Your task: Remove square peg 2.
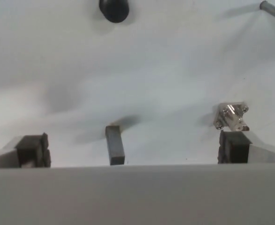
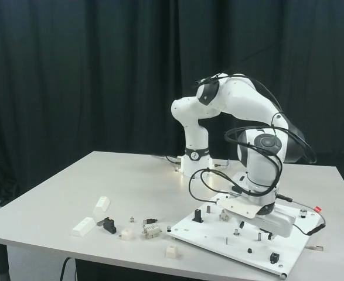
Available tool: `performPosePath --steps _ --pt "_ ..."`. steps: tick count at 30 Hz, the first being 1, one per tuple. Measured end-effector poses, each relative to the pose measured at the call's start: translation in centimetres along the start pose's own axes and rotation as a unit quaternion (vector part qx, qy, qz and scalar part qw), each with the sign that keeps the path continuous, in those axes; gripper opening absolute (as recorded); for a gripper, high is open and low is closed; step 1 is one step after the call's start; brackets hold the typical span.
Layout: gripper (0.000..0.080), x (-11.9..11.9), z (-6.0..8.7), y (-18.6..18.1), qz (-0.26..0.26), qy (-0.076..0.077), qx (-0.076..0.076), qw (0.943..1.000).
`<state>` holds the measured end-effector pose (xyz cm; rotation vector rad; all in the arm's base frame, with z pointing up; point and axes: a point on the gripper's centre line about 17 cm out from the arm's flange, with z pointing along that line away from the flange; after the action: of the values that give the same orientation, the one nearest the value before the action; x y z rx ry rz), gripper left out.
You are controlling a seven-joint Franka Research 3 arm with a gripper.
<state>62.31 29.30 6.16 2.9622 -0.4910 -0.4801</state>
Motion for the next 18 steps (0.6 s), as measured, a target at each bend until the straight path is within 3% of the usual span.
performPosePath --steps 10,18 --pt "0.0800 -0.8 0.8 -0.7 0.000 -0.013 0.025 0.9996" --pt "0.0800 -1.3 1.7 -1.3 0.001 -0.014 0.039 0.9992"
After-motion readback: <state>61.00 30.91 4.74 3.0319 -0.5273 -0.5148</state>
